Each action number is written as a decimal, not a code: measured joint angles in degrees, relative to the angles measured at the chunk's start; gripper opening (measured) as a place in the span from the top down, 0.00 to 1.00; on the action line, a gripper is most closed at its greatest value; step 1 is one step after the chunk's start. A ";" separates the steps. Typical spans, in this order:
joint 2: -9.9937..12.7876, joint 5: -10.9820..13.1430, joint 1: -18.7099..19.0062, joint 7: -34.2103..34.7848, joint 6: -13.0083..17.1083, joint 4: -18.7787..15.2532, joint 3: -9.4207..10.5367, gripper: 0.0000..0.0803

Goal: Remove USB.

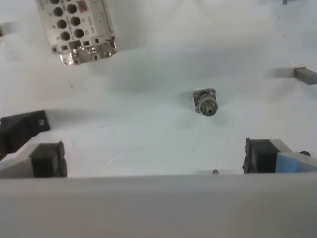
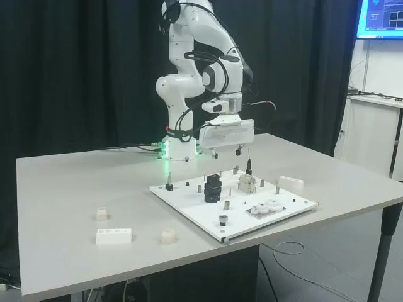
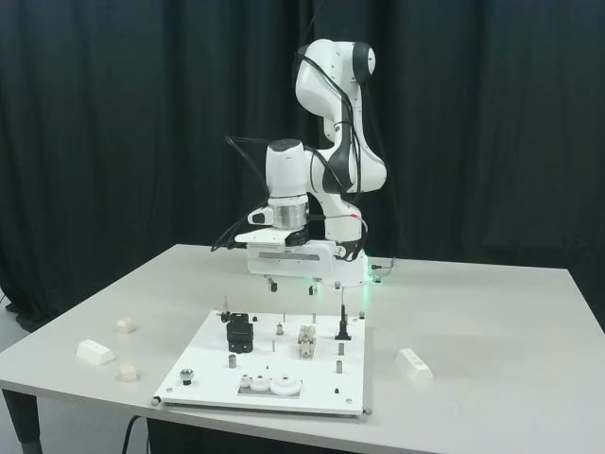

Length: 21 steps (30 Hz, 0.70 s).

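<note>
A thin black upright plug [image 2: 248, 165] [image 3: 341, 324], which looks like the USB, stands in the white board [image 2: 189, 195] [image 3: 203, 364] near its far edge. I cannot make it out in the wrist view. My gripper [image 2: 227, 151] [image 3: 293, 284] hangs open above the board's rear part, higher than the plug and holding nothing. In the wrist view its black fingertips [image 1: 47, 158] stand wide apart over bare board [image 1: 148, 129], with a small round socket [image 1: 206, 101] between and beyond them.
On the board stand a grey multi-pin connector [image 1: 79, 29] [image 2: 246, 184] [image 3: 305, 342], a black block [image 2: 213, 187] [image 3: 238, 334], white gears [image 2: 266, 206] [image 3: 269, 384] and several small posts. Loose white pieces [image 2: 114, 236] [image 3: 414, 363] lie on the grey table [image 2: 75, 182].
</note>
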 joint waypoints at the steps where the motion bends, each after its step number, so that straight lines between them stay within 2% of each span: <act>1: 0.05 0.05 0.00 -0.10 0.00 0.00 -0.01 0.00; 8: 0.34 0.51 0.00 -1.16 0.00 0.00 -0.08 0.00; 21: 0.44 3.06 0.00 -3.47 0.00 0.00 -0.76 0.00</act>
